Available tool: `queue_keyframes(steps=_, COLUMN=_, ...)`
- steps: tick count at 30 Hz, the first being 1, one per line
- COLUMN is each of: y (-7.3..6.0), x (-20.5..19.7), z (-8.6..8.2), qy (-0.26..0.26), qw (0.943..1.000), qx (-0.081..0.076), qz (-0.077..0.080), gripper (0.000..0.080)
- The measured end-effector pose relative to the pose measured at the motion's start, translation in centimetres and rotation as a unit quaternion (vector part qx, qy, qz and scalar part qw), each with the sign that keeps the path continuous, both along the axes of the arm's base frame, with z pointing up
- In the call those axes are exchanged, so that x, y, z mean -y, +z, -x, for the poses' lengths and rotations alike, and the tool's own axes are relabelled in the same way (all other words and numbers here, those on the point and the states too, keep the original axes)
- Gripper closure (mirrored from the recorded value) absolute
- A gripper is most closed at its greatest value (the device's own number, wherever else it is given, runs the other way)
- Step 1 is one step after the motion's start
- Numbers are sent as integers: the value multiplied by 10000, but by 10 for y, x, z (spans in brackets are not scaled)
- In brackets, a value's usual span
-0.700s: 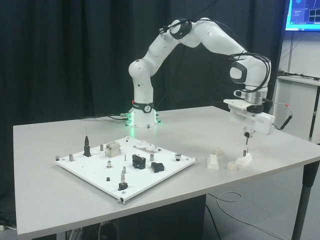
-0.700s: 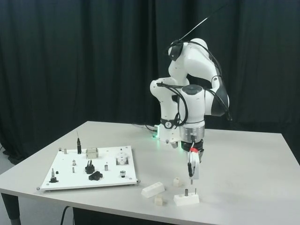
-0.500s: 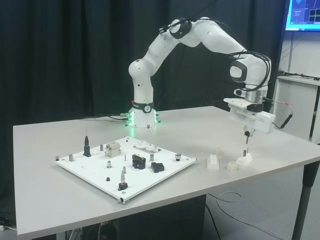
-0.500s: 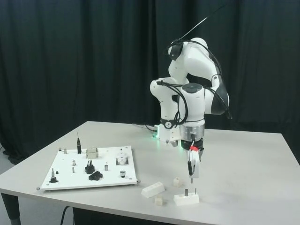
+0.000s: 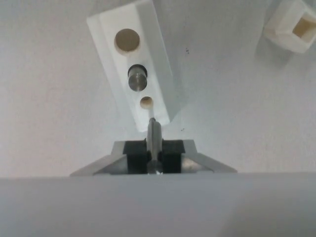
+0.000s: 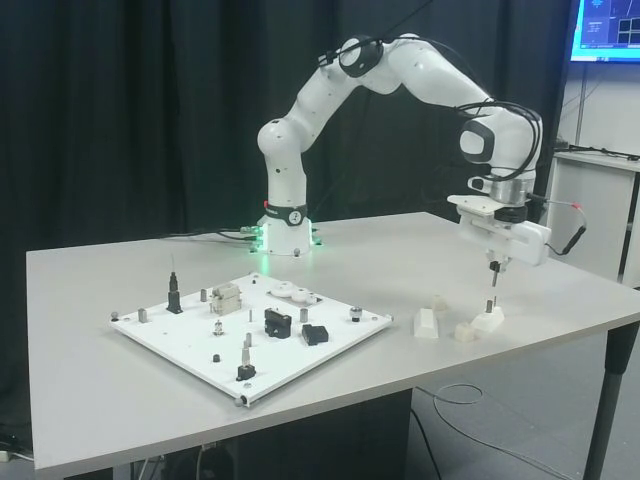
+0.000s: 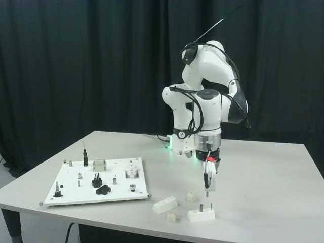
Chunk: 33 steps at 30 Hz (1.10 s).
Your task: Insert round peg 2.
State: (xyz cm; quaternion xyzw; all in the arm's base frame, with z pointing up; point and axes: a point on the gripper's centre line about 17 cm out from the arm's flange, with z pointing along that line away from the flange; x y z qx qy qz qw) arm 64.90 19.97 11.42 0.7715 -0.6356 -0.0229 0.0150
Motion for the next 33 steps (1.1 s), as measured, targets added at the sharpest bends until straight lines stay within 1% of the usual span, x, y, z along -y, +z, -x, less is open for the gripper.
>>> queue_keyframes(steps=12, y=2, x=-3, z=0, qy=57, qw=10000, qx=19, qz=24, gripper=742)
queue_keyframes(steps=21, y=3, x=-4, z=0, qy=120, qw=9999, qx=40, qz=70, gripper=742)
queue_keyframes(steps=29, y=5, x=1, z=0, qy=195, qw=9996, qx=62, qz=172, gripper=742)
queue_keyframes(steps=33, y=6, x=6, z=-2, qy=260, qw=9993, qx=79, qz=259, gripper=742)
